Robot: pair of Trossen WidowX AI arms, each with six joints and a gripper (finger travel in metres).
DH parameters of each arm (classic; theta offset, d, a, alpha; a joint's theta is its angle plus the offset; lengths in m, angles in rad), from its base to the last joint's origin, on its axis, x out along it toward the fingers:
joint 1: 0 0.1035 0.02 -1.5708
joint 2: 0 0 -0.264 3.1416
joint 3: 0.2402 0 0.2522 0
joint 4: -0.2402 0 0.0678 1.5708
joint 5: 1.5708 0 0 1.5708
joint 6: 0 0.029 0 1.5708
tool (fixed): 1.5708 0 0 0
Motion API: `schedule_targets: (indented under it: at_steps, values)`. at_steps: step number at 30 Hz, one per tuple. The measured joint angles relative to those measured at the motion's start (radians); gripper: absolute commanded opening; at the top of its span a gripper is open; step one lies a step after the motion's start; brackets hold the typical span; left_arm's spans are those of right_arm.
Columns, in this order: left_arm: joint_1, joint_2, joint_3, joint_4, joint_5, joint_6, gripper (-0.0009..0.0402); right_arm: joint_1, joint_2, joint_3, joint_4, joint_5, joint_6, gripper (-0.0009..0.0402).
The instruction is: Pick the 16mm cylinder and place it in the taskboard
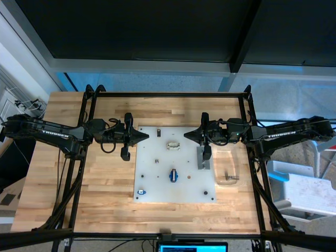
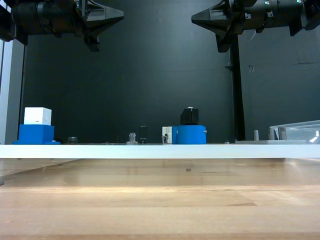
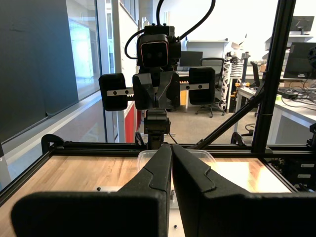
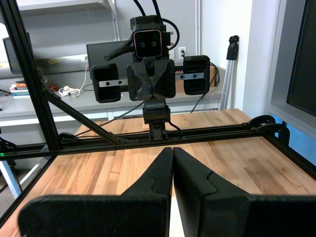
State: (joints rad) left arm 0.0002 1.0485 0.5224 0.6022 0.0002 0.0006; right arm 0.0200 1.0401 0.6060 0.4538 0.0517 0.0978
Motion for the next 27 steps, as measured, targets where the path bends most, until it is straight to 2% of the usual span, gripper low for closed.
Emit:
schedule_targets:
  at_steps: [15,27]
  values:
    - [0.0,0.0,0.0,0.0,0.0,0.0,0.0,0.0,0.0,0.0,-0.036,0.001,0.0,0.0]
    - [0.0,0.0,0.0,0.0,0.0,0.0,0.0,0.01,0.0,0.112,-0.413,0.005,0.027,0.0]
